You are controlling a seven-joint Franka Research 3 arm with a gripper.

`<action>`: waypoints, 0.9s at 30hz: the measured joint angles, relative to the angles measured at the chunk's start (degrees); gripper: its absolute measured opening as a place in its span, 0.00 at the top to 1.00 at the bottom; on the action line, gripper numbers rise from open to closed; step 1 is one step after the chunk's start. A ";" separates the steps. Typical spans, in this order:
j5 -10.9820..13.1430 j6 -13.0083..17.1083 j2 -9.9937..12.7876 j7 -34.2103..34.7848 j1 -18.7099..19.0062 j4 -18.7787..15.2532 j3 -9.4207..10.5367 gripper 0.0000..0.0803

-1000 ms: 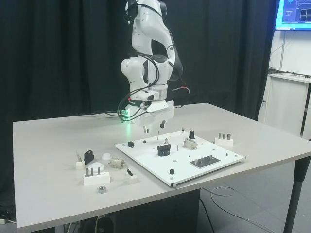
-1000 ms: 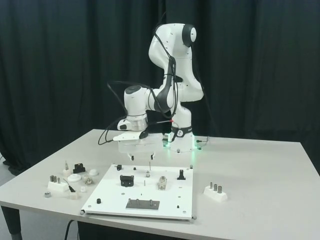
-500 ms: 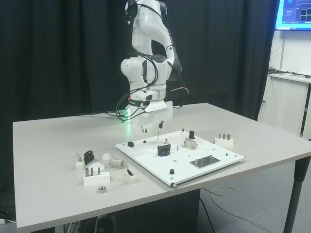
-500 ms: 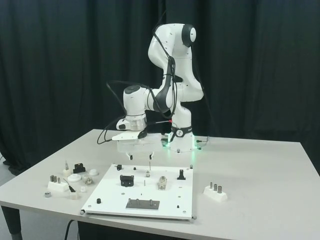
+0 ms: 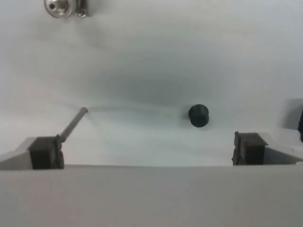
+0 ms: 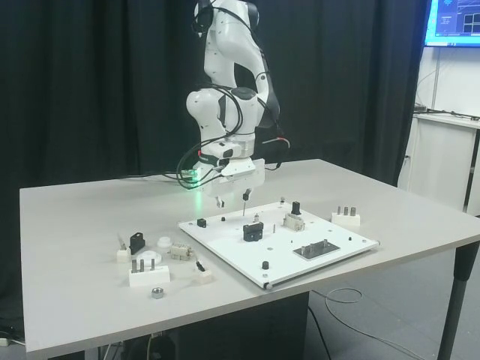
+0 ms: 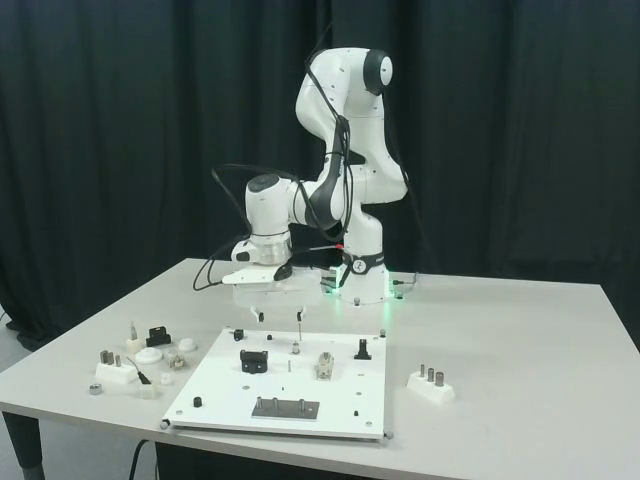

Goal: Insert round peg 1.

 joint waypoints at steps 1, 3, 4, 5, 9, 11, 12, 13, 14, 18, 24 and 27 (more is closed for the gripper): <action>0.00 0.14 0.15 0.00 0.00 0.00 -0.02 0.00; 0.00 0.32 0.41 0.00 0.00 0.00 -0.04 0.00; 0.00 0.37 0.53 0.00 0.00 0.00 -0.04 0.00; 0.00 0.41 0.65 0.00 0.00 0.00 -0.04 0.00; 0.00 0.51 1.00 0.00 0.00 0.00 -0.04 0.00; 0.00 0.54 1.14 0.00 0.00 0.00 -0.04 0.00; 0.00 0.55 1.19 0.00 0.00 0.00 -0.04 0.00; 0.00 0.56 1.23 0.00 0.00 0.00 -0.04 0.00; 0.00 0.57 1.24 0.00 0.00 0.00 -0.04 0.00; 0.00 0.58 1.24 0.00 0.01 0.01 -0.04 0.00; 0.00 0.58 1.24 0.00 0.00 0.00 -0.04 0.00; 0.00 0.58 1.25 0.00 0.00 0.01 -0.04 0.00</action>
